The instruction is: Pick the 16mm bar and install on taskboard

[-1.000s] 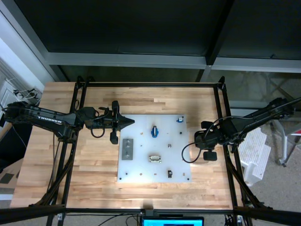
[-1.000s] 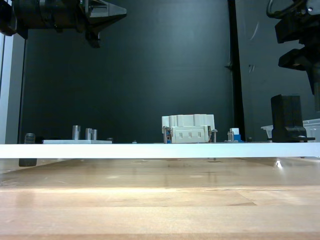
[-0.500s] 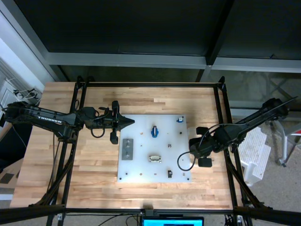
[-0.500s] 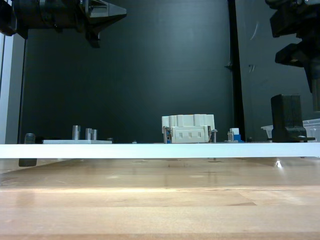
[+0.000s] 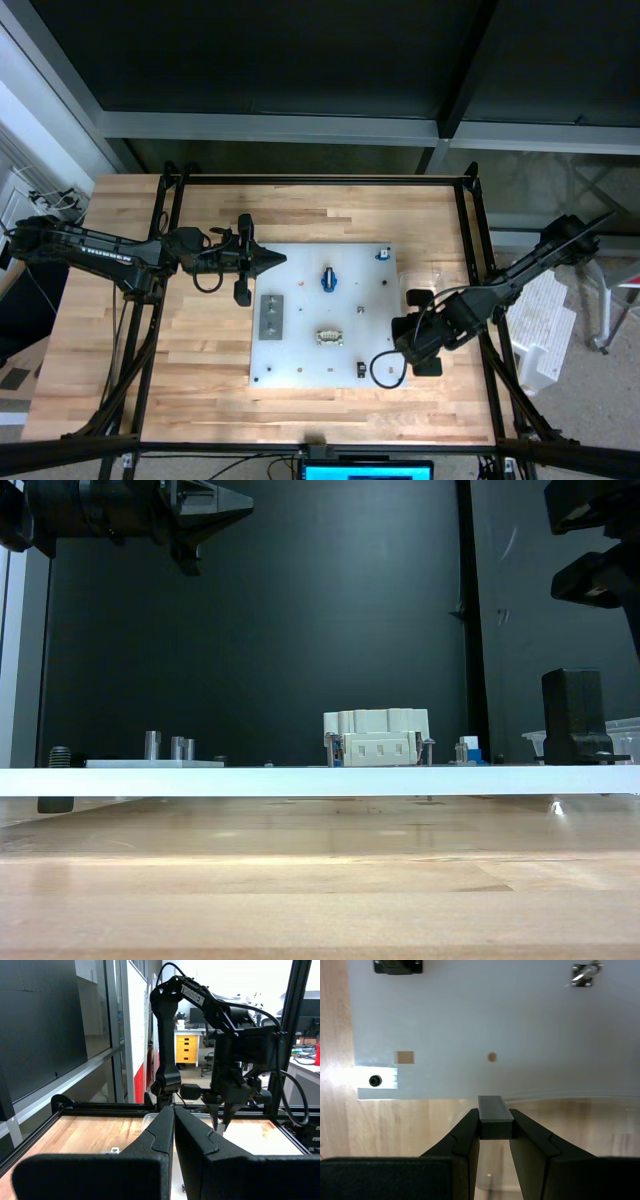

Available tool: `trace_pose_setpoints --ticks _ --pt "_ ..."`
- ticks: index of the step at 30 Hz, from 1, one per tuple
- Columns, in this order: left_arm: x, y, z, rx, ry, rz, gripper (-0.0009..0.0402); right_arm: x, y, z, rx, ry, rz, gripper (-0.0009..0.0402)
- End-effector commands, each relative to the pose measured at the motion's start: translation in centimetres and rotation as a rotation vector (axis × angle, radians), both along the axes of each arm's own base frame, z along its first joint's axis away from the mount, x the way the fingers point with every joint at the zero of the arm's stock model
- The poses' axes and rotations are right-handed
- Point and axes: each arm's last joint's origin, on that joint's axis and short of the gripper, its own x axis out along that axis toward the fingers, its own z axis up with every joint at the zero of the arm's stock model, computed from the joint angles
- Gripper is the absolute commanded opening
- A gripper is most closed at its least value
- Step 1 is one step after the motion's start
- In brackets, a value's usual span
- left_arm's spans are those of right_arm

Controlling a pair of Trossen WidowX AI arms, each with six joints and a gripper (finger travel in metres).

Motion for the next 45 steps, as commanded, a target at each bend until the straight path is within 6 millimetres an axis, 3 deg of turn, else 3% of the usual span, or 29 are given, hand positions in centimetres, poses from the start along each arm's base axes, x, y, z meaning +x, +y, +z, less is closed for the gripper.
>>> trace_pose_setpoints --ticks 1,45 --pt "0.0 0.0 0.0 0.000 -0.001 0.000 0.0000 0.3 0.7 -0.2 0.001 0.004 -0.001 0.0000" --pt "0.0 0.0 0.0 0.000 -0.001 0.000 0.0000 3.2 6.4 -1.8 -0.016 0.008 0.015 0.0000"
